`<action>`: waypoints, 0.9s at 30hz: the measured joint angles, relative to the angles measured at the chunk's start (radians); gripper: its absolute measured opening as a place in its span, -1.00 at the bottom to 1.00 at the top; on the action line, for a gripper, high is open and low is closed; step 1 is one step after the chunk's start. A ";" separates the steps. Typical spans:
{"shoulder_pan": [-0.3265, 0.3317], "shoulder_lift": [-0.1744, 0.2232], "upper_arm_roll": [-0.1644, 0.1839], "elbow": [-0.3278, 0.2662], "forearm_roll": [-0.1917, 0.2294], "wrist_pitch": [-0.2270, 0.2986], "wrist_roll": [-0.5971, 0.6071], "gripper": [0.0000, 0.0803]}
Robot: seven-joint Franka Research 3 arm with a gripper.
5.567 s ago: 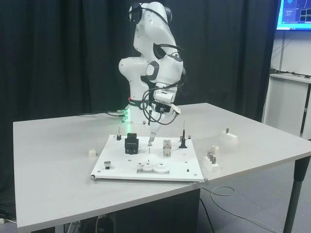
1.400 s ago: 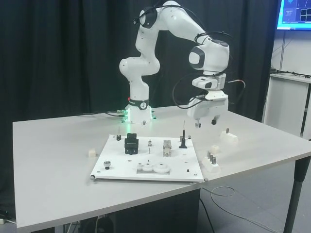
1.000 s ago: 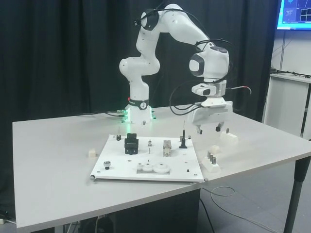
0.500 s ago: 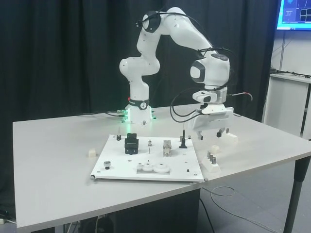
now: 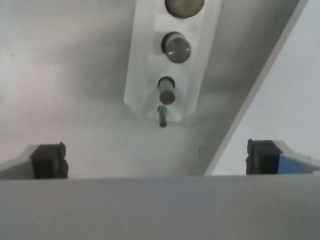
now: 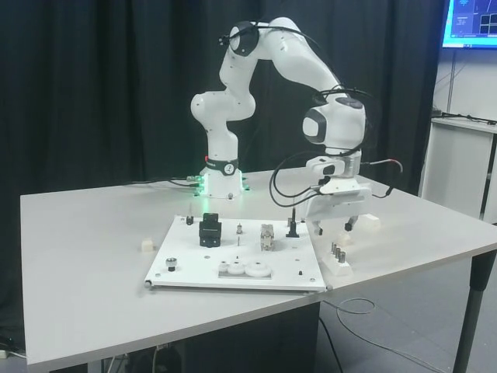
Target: Pick round peg 1.
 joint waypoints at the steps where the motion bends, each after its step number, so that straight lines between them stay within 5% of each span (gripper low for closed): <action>1: 0.000 0.004 -0.001 0.000 0.000 0.004 0.000 0.99; 27: 0.002 0.054 -0.002 0.000 -0.003 0.050 -0.005 0.99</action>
